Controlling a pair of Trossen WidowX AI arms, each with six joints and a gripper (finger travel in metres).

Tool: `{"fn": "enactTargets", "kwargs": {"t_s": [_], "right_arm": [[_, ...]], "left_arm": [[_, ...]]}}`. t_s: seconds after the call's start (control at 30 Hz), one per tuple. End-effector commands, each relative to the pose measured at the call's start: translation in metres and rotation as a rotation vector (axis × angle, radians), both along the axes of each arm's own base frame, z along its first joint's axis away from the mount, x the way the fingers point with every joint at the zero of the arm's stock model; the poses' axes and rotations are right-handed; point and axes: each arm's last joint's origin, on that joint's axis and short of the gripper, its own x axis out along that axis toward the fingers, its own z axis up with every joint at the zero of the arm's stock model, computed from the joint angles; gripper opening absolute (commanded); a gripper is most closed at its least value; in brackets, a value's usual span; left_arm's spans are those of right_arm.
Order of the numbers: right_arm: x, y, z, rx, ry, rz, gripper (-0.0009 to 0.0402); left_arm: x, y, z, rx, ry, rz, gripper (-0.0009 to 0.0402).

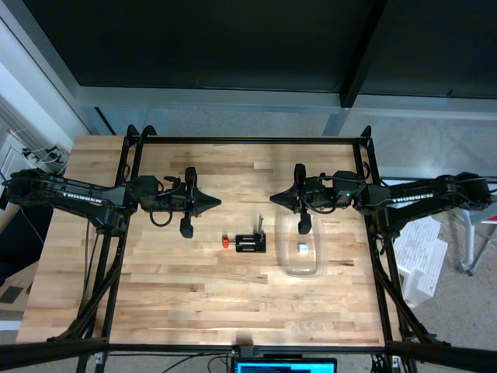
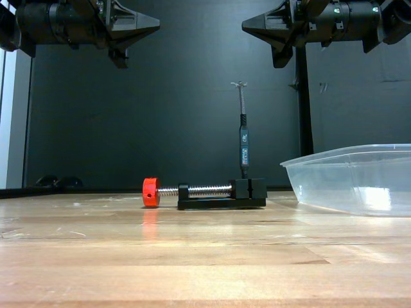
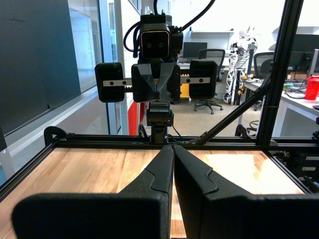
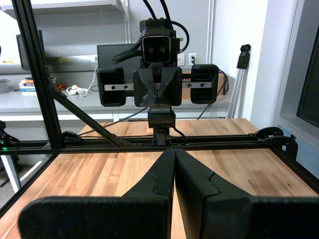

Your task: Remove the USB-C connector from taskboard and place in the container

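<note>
My left gripper (image 3: 173, 147) hangs high over the table. Its matte black fingers are pressed together into one wedge. My right gripper (image 4: 174, 148) mirrors it, fingers likewise closed. The two tips point at each other with a gap between them.

Below that gap lies the taskboard (image 2: 221, 196), a small black vise-like block with a bare threaded metal screw and a red-orange knob (image 2: 150, 192) at its left end. The USB-C connector (image 2: 244, 144) stands upright from the end away from the knob. It is a thin dark stick with a ribbed grey neck on top, well under both grippers.

Just right of the board sits the container (image 2: 347, 179), a clear, shallow, round-cornered plastic tray under my right gripper. A small white block (image 1: 304, 248) rests inside it.

Everything sits on a pale wood-strip table (image 1: 155, 295) ringed by black frame rails (image 1: 248, 141).
</note>
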Motion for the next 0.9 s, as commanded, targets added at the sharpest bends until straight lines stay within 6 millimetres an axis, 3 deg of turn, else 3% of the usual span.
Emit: {"fn": "enactTargets", "kwargs": {"t_s": [0.03,0.7,0.9], "right_arm": [[0.0,0.0,0.0,0.0,0.0,0.0,0.0],[-0.001,0.0,0.004,0.005,-0.012,0.001,0.0],[0.002,0.001,0.013,0.013,0.148,0.005,0.0]], "left_arm": [[0.0,0.0,0.0,0.0,0.0,-0.001,0.0],[0.0,0.0,0.0,0.0,-0.001,0.0,0.0],[0.0,0.0,0.0,0.0,0.0,0.0,0.0]]}}
